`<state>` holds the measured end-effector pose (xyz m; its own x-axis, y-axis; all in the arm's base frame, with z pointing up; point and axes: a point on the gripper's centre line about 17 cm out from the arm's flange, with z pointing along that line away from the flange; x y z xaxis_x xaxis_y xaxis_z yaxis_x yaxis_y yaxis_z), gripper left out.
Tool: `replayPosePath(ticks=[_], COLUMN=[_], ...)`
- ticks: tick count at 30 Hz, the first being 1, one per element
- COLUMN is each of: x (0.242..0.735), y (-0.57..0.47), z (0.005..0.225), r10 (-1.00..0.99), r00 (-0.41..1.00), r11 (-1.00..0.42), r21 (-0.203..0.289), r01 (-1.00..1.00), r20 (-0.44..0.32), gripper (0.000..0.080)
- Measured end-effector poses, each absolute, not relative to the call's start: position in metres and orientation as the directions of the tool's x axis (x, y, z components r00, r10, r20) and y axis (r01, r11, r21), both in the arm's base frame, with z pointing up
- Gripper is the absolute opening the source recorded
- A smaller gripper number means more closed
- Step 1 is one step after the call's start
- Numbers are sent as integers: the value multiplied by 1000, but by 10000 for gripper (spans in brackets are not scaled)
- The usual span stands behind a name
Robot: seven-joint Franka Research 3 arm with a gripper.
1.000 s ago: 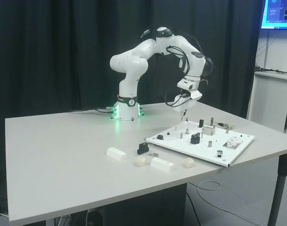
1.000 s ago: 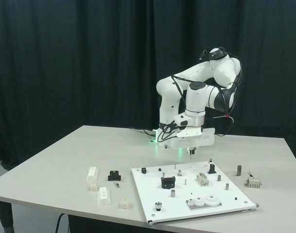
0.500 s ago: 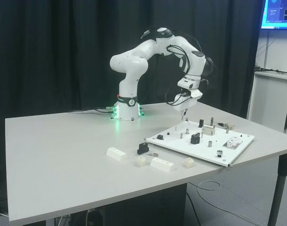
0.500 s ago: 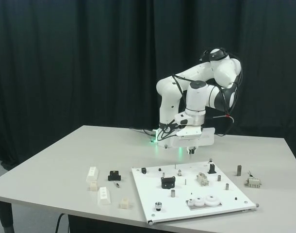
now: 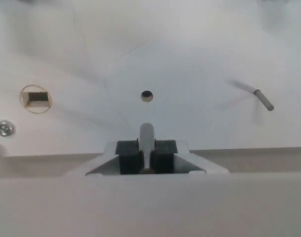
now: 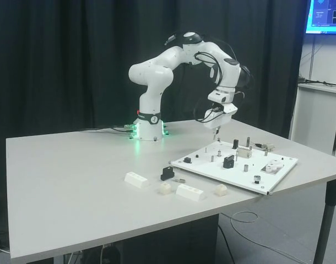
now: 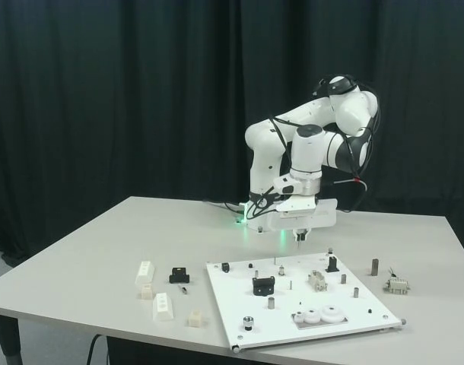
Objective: Place round peg 2.
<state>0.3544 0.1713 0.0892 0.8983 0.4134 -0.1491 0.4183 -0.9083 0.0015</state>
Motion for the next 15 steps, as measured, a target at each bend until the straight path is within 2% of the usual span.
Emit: replayPosePath(ticks=[15], x=[361], y=[170], z=[92], r10=[412], r00=[901], r11=[-908], r21=[15], r01=[418], r20=[-132], gripper=[61])
